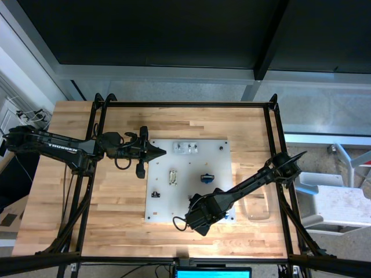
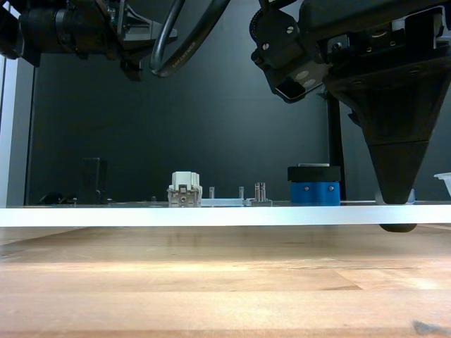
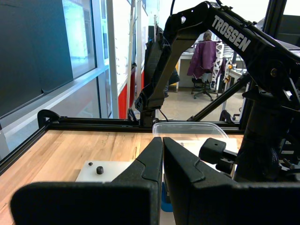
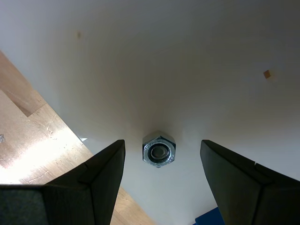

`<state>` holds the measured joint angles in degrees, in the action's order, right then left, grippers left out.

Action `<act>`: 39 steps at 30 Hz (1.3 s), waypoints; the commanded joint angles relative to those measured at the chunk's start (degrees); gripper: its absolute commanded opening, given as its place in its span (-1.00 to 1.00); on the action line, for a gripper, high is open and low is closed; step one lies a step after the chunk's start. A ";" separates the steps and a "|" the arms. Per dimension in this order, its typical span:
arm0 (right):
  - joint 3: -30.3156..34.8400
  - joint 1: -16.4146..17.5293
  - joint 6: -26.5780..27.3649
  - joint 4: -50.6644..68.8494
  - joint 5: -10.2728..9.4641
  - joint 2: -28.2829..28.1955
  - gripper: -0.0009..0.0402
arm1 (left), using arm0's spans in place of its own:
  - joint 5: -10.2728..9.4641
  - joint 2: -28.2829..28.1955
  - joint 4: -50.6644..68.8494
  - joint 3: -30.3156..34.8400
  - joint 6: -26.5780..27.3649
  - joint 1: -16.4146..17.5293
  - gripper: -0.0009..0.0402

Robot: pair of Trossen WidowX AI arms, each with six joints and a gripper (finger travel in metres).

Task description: Unfasten the M12 fastener and place in the container

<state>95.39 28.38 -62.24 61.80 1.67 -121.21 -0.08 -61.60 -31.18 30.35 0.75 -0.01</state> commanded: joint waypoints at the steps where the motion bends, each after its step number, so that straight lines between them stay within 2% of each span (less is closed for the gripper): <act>1: -0.02 0.00 -0.07 0.02 0.02 0.00 0.12 | 0.02 0.00 0.00 0.02 0.00 0.02 -0.96; 6: -0.02 0.00 0.04 -0.09 0.00 0.00 -0.04 | 0.02 0.00 0.00 0.02 0.00 0.00 -0.96; 17: -0.02 0.00 0.28 -0.48 0.00 0.00 -0.57 | 0.02 0.00 0.00 0.02 0.00 0.00 -0.96; 22: 0.00 -0.04 1.75 -0.68 -0.02 0.02 -0.82 | 0.02 0.00 0.00 0.02 0.00 0.00 -0.96; 24: 0.00 -0.04 4.02 -0.74 -0.02 0.04 -0.90 | 0.02 0.00 0.00 0.02 0.00 0.00 -0.96; 26: 0.00 0.00 8.57 -0.61 -0.33 0.04 -0.97 | 0.02 0.00 0.00 0.02 0.00 0.00 -0.96; 30: 0.00 0.00 19.91 -0.68 -0.28 0.26 -0.92 | 0.02 0.00 0.00 0.02 0.00 0.00 -0.96; 39: -0.02 -0.07 55.34 0.09 -0.20 0.68 -0.91 | 0.02 0.00 0.00 0.02 0.00 0.00 -0.96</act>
